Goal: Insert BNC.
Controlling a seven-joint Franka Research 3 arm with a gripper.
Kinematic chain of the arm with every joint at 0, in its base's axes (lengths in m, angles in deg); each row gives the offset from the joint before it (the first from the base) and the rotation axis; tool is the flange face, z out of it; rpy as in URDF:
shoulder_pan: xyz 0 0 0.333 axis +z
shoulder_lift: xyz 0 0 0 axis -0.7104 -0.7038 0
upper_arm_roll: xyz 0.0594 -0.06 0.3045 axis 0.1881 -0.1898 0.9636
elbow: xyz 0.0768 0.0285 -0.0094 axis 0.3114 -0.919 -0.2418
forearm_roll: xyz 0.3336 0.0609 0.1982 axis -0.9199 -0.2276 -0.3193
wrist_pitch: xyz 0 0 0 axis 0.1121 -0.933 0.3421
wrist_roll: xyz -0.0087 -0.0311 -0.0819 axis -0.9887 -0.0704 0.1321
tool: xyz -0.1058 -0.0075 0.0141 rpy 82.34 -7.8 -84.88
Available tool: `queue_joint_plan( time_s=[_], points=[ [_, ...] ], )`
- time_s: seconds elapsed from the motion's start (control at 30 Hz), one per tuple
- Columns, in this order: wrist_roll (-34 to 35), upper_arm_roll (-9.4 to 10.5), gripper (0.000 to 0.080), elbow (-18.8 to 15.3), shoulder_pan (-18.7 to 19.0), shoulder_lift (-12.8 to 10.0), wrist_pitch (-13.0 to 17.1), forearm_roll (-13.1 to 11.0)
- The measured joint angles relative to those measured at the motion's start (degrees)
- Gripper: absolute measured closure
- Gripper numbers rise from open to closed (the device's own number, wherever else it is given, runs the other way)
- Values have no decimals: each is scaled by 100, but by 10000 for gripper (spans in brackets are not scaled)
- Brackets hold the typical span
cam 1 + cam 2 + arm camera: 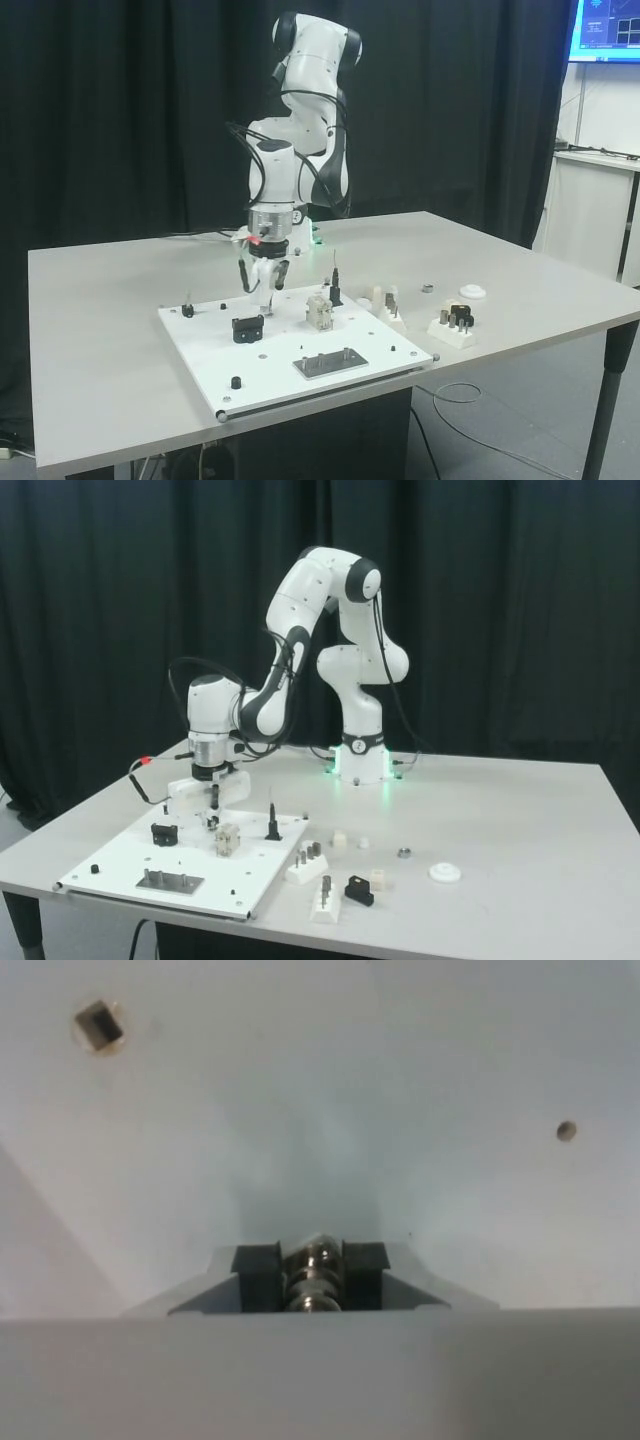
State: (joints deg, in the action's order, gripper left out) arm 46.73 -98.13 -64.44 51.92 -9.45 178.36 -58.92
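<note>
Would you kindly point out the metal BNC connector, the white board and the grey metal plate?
Metal BNC connector point(313, 1278): wrist view, on its ribbed barrel.
White board point(200, 345): first room view, bare surface.
Grey metal plate point(329, 364): first room view, flat top.

No words, numbers or signs can be read anywhere. The bright screen point(606, 30) on the wall at the top corner of the first room view shows some marks, but they are too small to read. The white flat board point(205, 340) on the grey bench point(90, 300) has no writing.
</note>
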Motion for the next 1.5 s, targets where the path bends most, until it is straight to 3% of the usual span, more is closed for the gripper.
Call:
queue_joint_plan(
  time_s=[0.27, 0.8, 1.03, 1.5],
  points=[
    [175, -14, 679, 8, 0, -18, -12, -182],
    [256, -90, 679, -3, 78, -28, -13, -270],
    [-663, -146, 679, 24, 167, -70, -17, -49],
    [-112, -162, 679, 37, 171, -73, -46, -27]
  ],
)
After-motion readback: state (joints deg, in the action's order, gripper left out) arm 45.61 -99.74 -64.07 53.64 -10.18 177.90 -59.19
